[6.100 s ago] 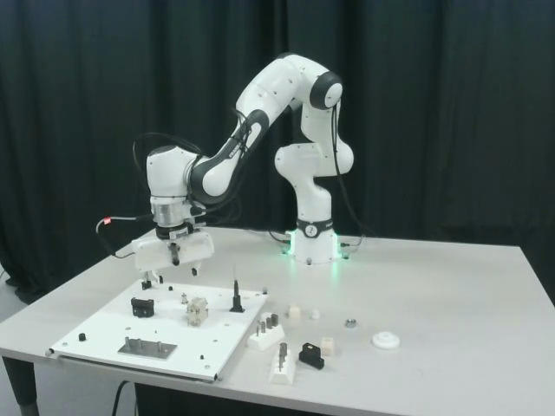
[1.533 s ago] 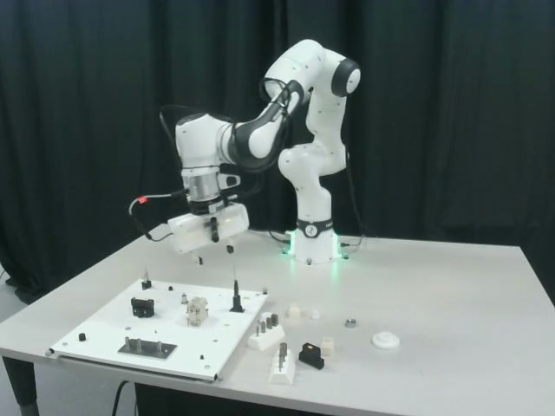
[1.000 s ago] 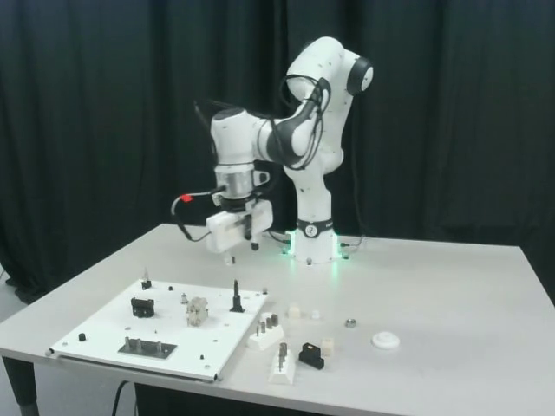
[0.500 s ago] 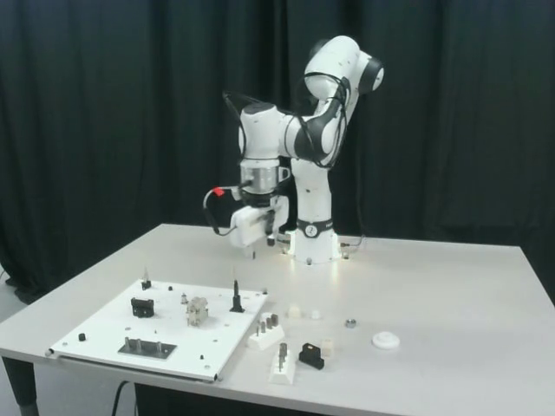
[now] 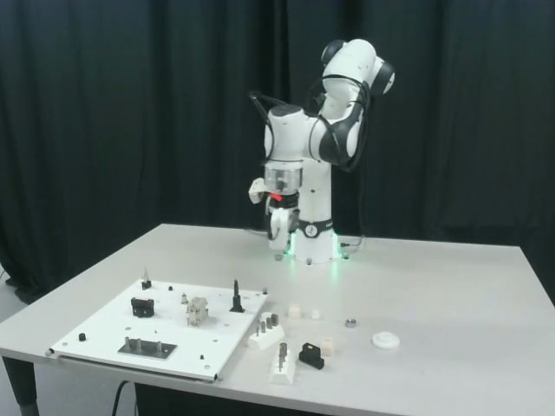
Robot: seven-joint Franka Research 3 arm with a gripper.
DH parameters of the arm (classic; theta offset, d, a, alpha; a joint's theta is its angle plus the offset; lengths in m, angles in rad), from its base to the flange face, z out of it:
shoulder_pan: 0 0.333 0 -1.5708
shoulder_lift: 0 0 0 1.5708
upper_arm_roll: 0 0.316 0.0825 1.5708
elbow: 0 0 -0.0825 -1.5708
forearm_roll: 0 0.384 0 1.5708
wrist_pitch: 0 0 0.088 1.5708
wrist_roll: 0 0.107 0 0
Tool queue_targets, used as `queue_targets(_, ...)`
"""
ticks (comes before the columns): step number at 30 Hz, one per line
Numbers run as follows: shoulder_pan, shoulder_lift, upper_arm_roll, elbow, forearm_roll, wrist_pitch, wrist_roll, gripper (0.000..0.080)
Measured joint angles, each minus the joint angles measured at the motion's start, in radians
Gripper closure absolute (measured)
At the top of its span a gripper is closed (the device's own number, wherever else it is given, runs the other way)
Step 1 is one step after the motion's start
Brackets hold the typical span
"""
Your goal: Pick bolt 4.
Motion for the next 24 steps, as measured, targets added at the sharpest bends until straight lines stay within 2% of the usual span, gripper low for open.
queue_targets(7, 0.079, 0.040, -0.018, -0.034, 0.006, 0.017, 0.000, 0.0003)
queue_targets(14, 0.143, 0.073, -0.022, -0.063, 0.053, 0.018, 0.000, 0.0003)
queue_targets(24, 0.231, 0.086, -0.021, -0.091, 0.103, 0.016, -0.011, 0.0003)
